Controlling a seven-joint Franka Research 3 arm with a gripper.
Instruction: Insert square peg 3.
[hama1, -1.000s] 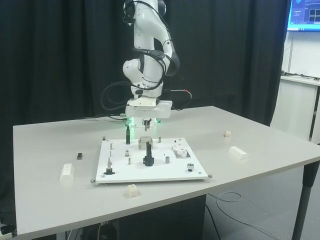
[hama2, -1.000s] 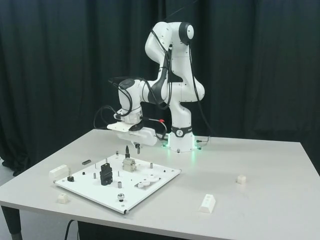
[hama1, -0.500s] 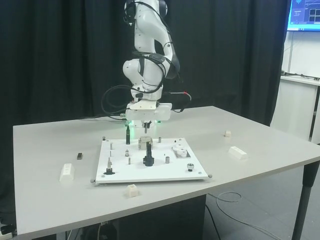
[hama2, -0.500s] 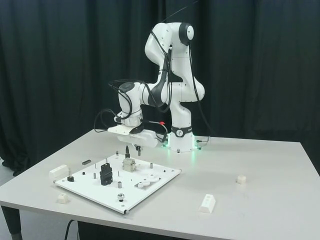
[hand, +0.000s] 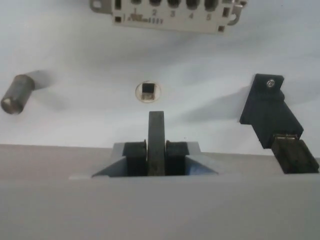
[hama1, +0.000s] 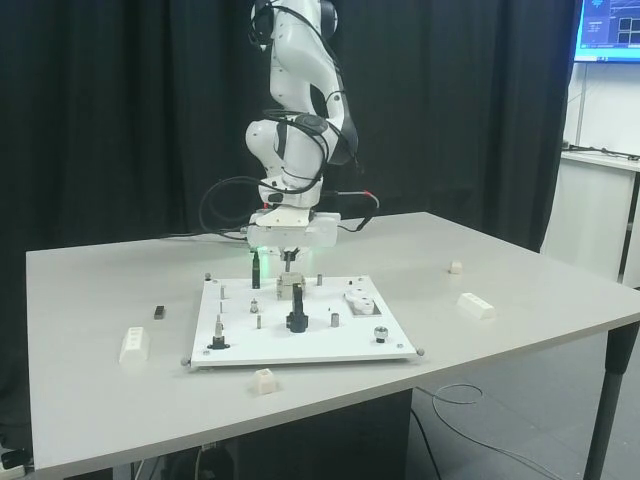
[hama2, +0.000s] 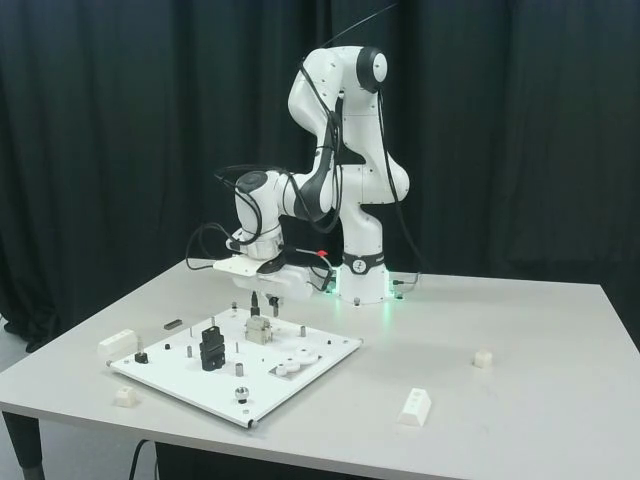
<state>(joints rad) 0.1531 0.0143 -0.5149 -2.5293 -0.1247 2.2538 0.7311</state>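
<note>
The white Franka arm (hama2: 335, 150) bends low over the far edge of a white assembly board (hama1: 300, 325) on the grey tabletop (hama1: 90, 300), its gripper (hand: 155, 150) clamped on square peg 3 (hand: 155, 142), a slim dark bar held upright between the two black fingers (hand: 133, 157). In the wrist view the peg hangs above the board, close to a round socket with a square hole (hand: 148, 90) and not yet in it; beyond that socket lies a pale connector block with numbered holes (hand: 167, 12). A grey cylindrical pin (hand: 16, 93) stands to one side of the socket and a black angled bracket (hand: 270, 112) to the other. From the first room view the gripper hovers just above the board's far row of fixtures, beside a black upright post (hama1: 256, 270) lit by the green glow of the arm's base (hama1: 262, 240), with a small metal block (hama1: 291, 285) just near of it. Nearer the camera on the board stand a black clamp-like fixture (hama1: 297, 315), a white part with round holes (hama1: 360, 299) to the right, and a short knurled cylinder (hama1: 380, 334) near the right front corner. Off the board, loose white blocks rest on the tabletop: one at the left (hama1: 133, 345), one at the front edge (hama1: 264, 380), and two at the right (hama1: 475, 305), well apart from the arm. A black curtain (hama2: 120, 130) fills the background.
</note>
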